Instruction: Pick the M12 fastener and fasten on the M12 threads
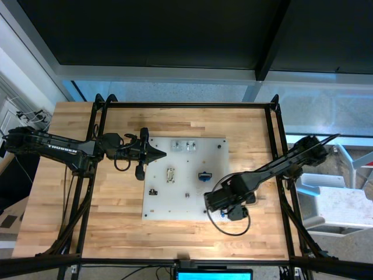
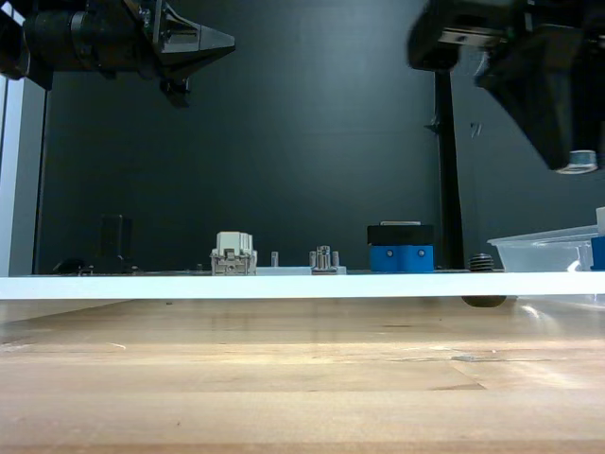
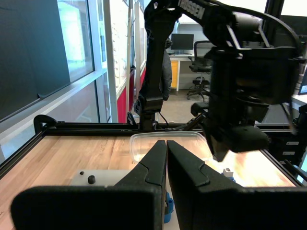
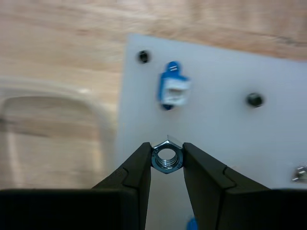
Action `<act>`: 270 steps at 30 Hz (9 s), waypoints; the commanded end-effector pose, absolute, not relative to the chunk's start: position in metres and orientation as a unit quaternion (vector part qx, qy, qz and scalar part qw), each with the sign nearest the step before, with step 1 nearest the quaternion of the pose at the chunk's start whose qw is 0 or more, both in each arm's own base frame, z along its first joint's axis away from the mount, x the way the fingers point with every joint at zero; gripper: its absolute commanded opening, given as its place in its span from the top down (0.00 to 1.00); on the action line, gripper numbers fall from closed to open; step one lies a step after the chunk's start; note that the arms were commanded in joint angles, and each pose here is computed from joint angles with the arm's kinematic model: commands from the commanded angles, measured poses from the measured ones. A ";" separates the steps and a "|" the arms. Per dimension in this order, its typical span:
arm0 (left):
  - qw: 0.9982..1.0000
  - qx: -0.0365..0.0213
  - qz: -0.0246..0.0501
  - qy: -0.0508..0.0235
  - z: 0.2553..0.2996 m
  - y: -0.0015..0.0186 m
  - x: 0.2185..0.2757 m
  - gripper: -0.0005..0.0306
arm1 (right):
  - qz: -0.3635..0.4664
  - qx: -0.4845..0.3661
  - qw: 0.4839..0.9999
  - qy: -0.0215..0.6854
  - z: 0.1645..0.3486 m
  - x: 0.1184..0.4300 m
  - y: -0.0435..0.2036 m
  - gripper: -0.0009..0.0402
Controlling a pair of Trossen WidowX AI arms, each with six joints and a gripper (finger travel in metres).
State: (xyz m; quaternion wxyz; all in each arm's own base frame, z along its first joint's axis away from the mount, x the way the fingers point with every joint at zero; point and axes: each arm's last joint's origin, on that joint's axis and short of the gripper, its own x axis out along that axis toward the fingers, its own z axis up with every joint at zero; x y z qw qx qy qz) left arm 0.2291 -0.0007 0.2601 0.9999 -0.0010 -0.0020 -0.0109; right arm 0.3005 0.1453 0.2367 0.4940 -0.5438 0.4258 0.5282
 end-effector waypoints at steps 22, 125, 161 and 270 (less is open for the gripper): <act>1.000 -0.001 -0.011 -0.002 0.2602 -0.0006 0.2292 0.98 | 0.530 -0.541 0.495 0.426 0.208 0.370 0.169 0.89; 1.000 -0.001 -0.011 -0.002 0.2602 -0.0007 0.2292 0.98 | -0.190 0.254 0.681 0.660 0.183 0.380 0.170 0.89; 1.000 -0.001 -0.011 -0.002 0.2602 -0.0007 0.2292 0.98 | -0.548 0.612 0.393 0.413 0.183 0.380 0.170 0.89; 1.000 -0.001 -0.011 -0.002 0.2602 -0.0007 0.2292 0.98 | -0.331 0.373 0.642 0.582 0.232 0.352 0.164 0.59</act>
